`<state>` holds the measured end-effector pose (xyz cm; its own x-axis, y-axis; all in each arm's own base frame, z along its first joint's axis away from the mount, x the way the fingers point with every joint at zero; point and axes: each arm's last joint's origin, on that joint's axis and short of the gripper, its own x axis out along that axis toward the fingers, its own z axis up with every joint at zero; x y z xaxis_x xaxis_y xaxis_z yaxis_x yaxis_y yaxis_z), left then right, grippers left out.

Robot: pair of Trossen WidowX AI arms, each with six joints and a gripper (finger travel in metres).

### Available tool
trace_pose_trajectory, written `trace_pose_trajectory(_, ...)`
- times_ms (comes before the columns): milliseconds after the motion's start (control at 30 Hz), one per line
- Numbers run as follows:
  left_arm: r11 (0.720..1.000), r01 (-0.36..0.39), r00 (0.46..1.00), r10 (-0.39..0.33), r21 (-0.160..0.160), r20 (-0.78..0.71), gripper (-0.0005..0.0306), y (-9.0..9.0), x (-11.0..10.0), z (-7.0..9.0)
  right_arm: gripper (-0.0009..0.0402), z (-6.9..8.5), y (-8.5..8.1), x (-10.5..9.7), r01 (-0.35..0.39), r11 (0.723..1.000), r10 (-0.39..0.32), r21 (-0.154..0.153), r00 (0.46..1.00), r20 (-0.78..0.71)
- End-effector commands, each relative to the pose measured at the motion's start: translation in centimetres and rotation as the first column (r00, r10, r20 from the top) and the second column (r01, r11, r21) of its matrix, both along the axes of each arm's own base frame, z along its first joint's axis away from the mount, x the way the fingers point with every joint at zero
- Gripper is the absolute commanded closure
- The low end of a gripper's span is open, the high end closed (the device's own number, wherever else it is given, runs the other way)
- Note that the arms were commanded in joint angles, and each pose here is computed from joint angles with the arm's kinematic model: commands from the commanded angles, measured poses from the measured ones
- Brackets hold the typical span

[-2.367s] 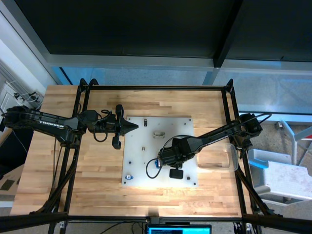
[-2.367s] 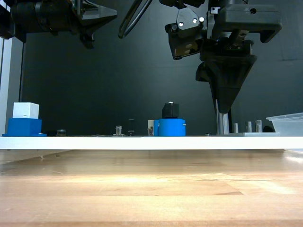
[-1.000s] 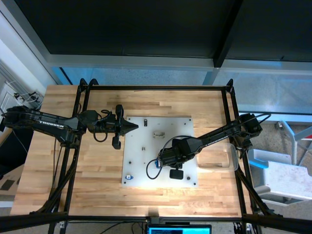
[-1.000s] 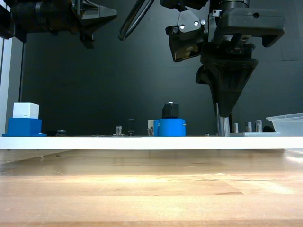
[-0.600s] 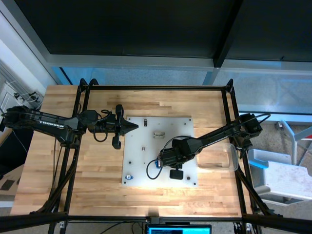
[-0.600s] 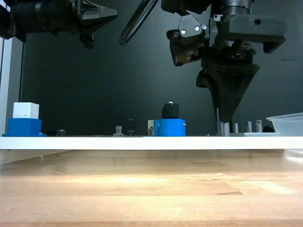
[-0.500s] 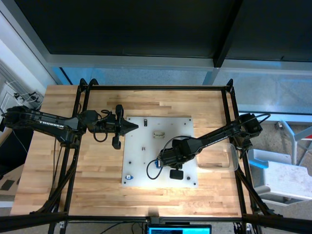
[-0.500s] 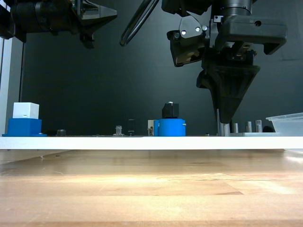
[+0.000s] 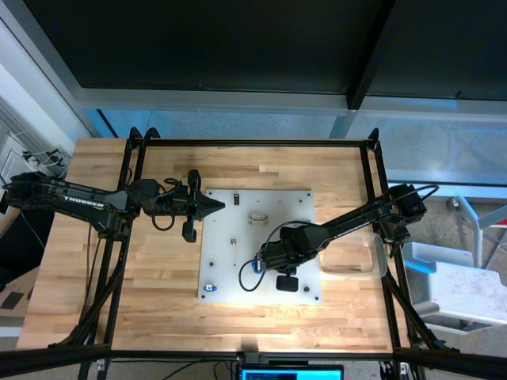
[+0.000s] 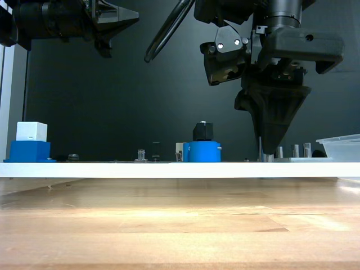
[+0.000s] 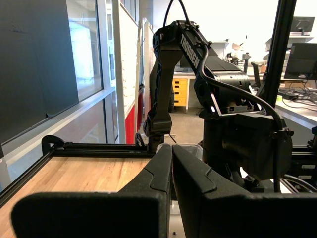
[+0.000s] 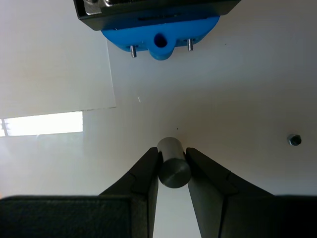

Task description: Pick the 16mm cylinder and place it in the taskboard

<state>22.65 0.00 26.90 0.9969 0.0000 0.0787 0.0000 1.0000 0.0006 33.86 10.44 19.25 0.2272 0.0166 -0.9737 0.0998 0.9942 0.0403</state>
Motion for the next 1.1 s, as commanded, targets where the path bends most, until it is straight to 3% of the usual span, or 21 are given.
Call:
trace_pose_trajectory(33,1.0,0.0,1.0,0.0,0.0,0.0,0.03,0.0,0.01,-0.01,0.0389,-0.16,0.01,-0.07,-0.001,1.0,0.001,0.0,1.0,-0.001)
trace_pose_trajectory(500,1.0,0.0,1.0,0.0,0.0,0.0,0.03,0.01,0.01,-0.01,0.0384,-0.18,0.07,-0.1,-0.003,1.0,0.003,0.001,1.0,-0.002)
trace_pose_trajectory(767,1.0,0.0,1.0,0.0,0.0,0.0,0.03,0.01,0.01,-0.01,0.0316,-0.14,0.12,-0.13,-0.004,1.0,0.004,0.003,1.0,-0.002)
trace_pose_trajectory(900,1.0,0.0,1.0,0.0,0.0,0.0,0.03,0.0,0.01,-0.01,0.0278,-0.09,0.22,-0.17,-0.007,1.0,0.007,0.028,1.0,-0.009)
trace_pose_trajectory(1100,1.0,0.0,1.0,0.0,0.0,0.0,0.03,0.01,0.01,-0.01,0.0234,0.55,0.24,-0.3,-0.009,1.0,0.009,0.03,1.0,0.004)
